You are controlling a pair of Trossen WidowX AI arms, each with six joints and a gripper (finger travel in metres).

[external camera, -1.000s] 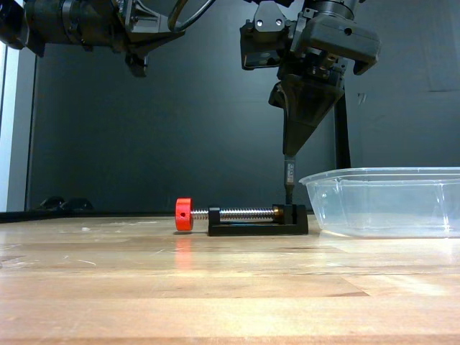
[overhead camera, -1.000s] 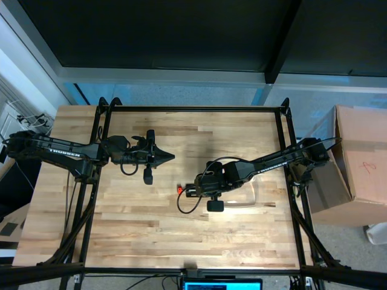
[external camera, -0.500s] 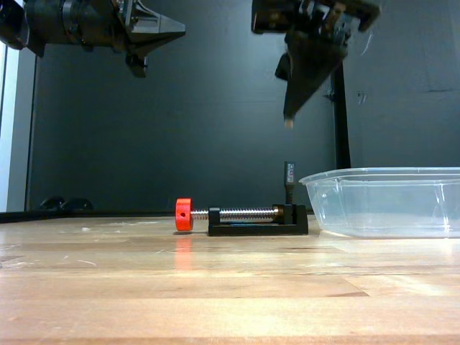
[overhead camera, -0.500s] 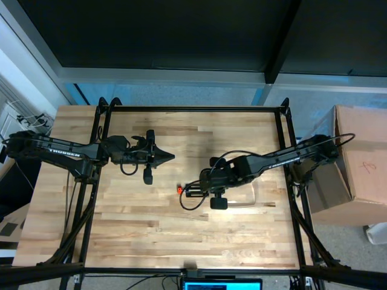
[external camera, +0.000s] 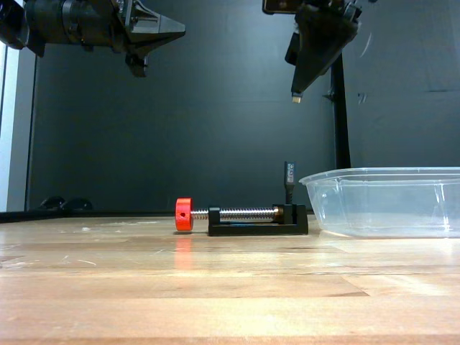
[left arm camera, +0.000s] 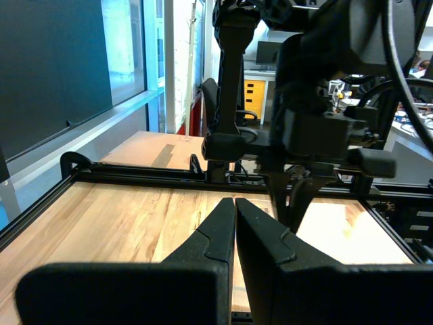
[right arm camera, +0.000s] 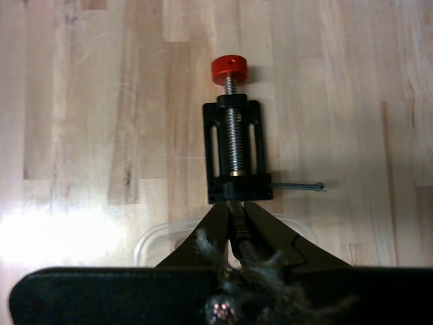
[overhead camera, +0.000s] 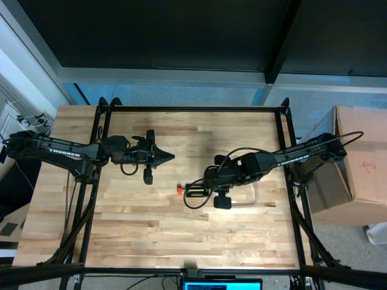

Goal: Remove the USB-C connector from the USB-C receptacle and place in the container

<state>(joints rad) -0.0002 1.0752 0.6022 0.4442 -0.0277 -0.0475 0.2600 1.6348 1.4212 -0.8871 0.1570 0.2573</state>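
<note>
Left tool (external camera: 180, 29) hangs high over the left part of the bench (external camera: 100, 287), well apart from everything on it. Its fingers are pressed together with nothing between them, and it is in the same place as a second back.

Further right, a small black vise (external camera: 255, 220) with a red knob (external camera: 184, 214) lies on the bench. The USB-C receptacle (external camera: 289, 175) stands upright at the vise's right end, with nothing plugged into it now.

Above it is the change. A second back the right tool (external camera: 297, 86) has its tip down on the receptacle; now it is raised well clear and shifted slightly right, toward the tub. Its fingers are pinched narrow on the USB-C connector (external camera: 295, 98), whose pale tip pokes out just below the fingertips, free of its seat and held in the air. The right wrist view shows the same closed pinch, with a cable trailing back from it.

Farthest right, the clear plastic container (external camera: 381, 205) sits on the bench just beside the vise.

By my reading the pull-out is done. What remains is to carry the connector right until it is over the container and let it go.
</note>
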